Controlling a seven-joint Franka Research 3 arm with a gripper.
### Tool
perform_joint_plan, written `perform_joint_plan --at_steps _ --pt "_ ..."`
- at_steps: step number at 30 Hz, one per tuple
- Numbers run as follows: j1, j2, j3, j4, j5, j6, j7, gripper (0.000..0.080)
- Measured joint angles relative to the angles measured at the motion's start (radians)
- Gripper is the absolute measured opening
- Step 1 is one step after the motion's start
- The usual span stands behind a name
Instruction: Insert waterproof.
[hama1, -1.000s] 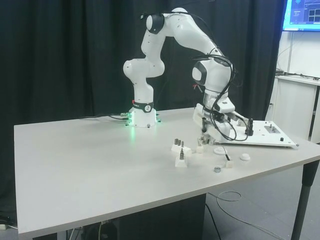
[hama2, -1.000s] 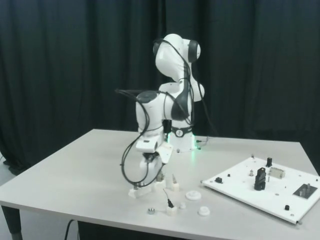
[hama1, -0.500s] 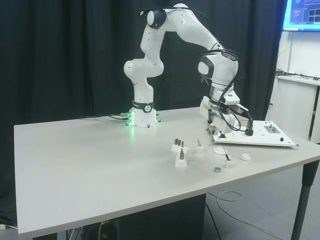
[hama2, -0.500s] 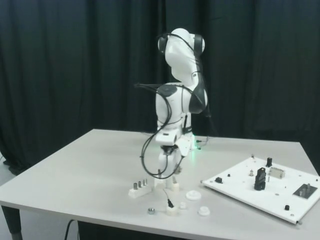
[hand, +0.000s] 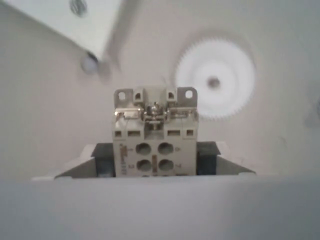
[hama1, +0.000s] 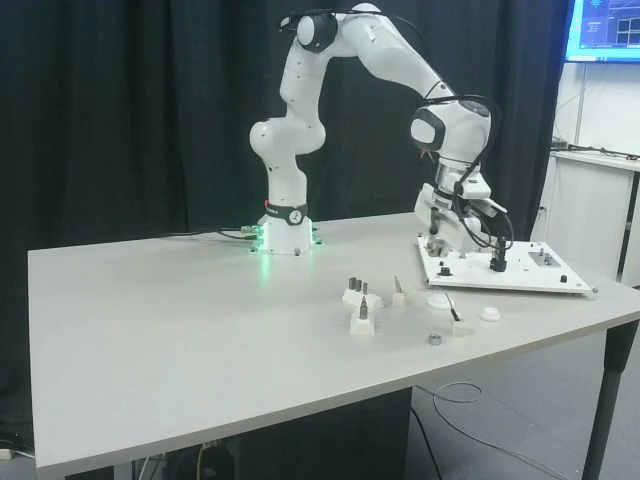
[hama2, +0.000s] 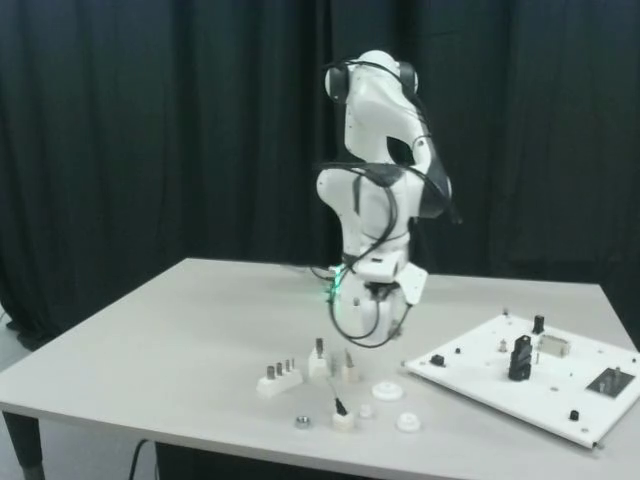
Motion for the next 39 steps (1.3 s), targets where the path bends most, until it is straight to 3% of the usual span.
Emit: perform_joint_plan --at_steps 17,39 --pt "0.178 -0.042 0.016 -0.077 0.0 0.088 0.233 0.0317" --pt "0.395 -0.066 0.031 -0.081 0.0 0.083 0.547 0.0317"
